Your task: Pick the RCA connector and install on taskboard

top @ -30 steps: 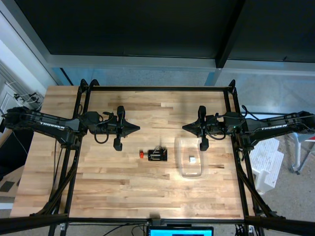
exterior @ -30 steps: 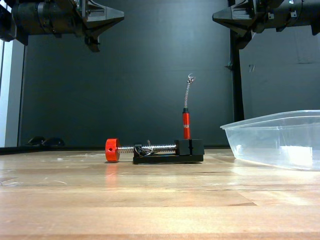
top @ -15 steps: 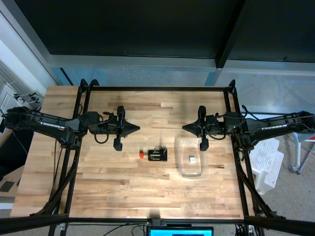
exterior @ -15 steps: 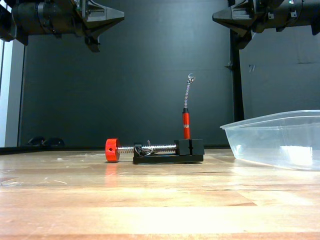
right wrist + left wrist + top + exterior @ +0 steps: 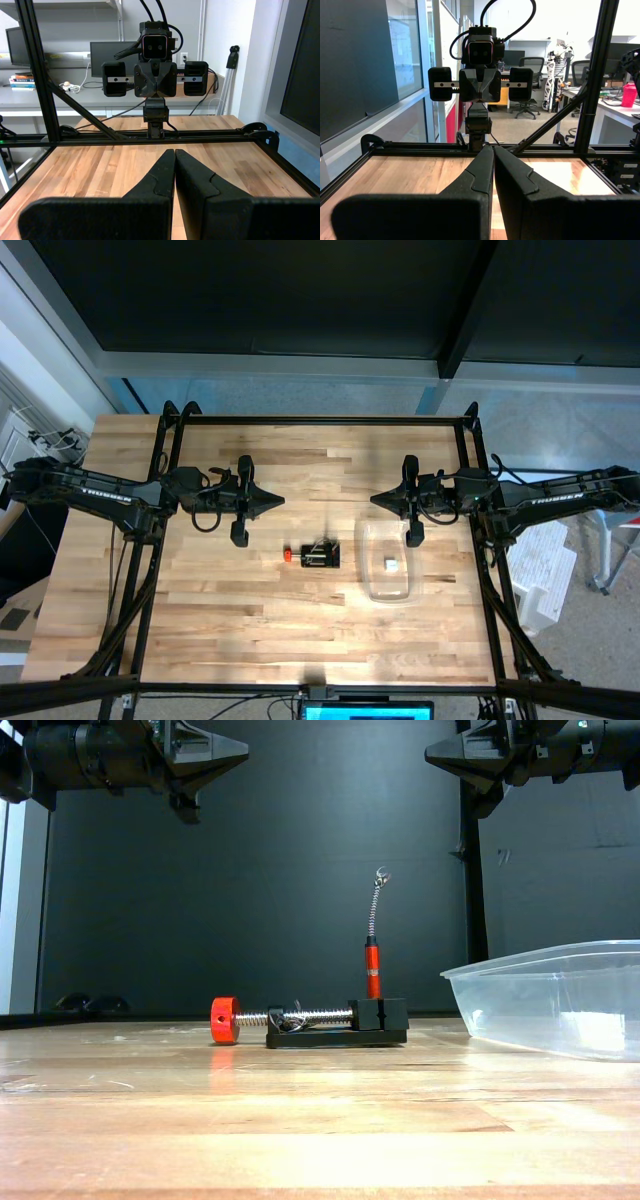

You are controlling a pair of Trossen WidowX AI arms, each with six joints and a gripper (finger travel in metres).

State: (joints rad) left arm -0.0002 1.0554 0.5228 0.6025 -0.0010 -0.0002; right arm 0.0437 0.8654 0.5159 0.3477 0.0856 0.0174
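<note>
Although both arms reach inward over the worktop (image 5: 250, 625), neither hand touches anything. The left hand (image 5: 274, 502) hangs high above the wood, left of the taskboard (image 5: 322, 558) and farther back. Its fingers (image 5: 480, 172) are pressed together along their length, with nothing between them (the left wrist view shows only a thin seam). The right hand (image 5: 379, 502) hangs at about the same height and points straight back at the left one. From above, its tip sits near the far left corner of the tray (image 5: 388, 593). Its fingers (image 5: 162, 177) are likewise closed on nothing.

The taskboard lies flat on the worktop between the two arms, nearer the front edge than either hand. Its red-orange knob (image 5: 224, 1020) is at the left end, joined by a silvery threaded rod to the black block (image 5: 380, 1019) at the right end. The RCA connector (image 5: 372, 965) stands upright out of the top of that block. It has a red barrel with a silvery band, and a thin silvery coil rises from it and ends in a small hook. No hand is near it.

The tray, of clear plastic, sits just right of the taskboard without touching it. A small white piece (image 5: 391, 564) lies on its floor.
</note>
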